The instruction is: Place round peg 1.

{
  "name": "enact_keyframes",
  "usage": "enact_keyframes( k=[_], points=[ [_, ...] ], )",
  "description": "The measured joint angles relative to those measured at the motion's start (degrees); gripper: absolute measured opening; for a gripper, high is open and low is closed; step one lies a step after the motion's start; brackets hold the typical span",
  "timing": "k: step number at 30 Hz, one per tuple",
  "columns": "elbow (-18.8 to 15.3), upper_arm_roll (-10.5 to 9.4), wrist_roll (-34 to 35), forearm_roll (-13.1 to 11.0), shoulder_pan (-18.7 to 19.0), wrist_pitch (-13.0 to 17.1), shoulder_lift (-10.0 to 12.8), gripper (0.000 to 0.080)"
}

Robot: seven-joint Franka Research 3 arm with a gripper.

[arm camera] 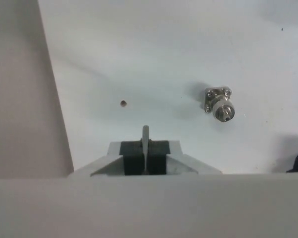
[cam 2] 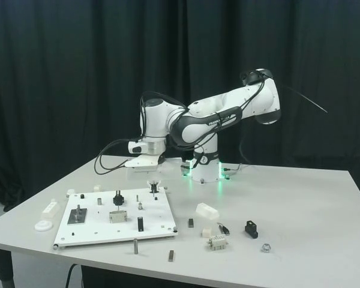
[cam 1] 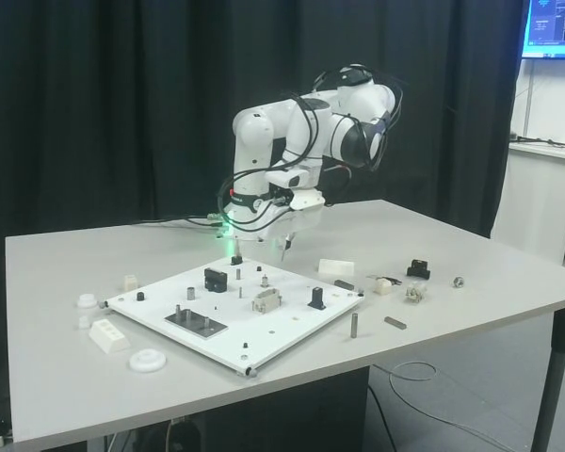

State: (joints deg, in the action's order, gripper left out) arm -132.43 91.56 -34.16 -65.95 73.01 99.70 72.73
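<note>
1. Nearest the wrist camera we see the gripper point(arm camera: 145, 157), its 2 black pads closed narrowly on round peg 1 point(arm camera: 145, 135), a thin grey pin whose tip sticks out past the pads.
2. The peg hangs above the white board point(arm camera: 188, 59), near a small dark hole point(arm camera: 123, 103) but not yet over it; we judge this hole to be the target.
3. A threaded metal connector point(arm camera: 219, 103) stands bolted to the board, well apart from the hole.
4. From the room, the gripper point(cam 2: 153, 187) hovers over the far part of the board point(cam 2: 162, 225), on the grey table point(cam 2: 300, 204).
5. We judge the peg light, stiff and smooth, so it could slip or tilt between the pads.
6. The hold sits on the upper shank, leaving the lower end free; that suits insertion, provided the peg stays upright.
</note>
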Motion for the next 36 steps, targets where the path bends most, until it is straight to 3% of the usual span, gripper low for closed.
enact_keyframes(
  k=[12, 23, 30, 36],
  points=[
    [1.2, 0.04, 0.1, -0.4, 0.1, -0.6, -0.6, 0.0016],
    [3.3, -0.10, 2.9, -6.3, 1.7, -4.8, -0.8, 0.0016],
    [5.1, -1.43, 7.0, -10.0, 4.1, -5.0, -0.8, 0.0016],
    [6.9, -3.43, 10.8, -10.4, 5.8, -3.7, -0.7, 0.0016]
  ],
)
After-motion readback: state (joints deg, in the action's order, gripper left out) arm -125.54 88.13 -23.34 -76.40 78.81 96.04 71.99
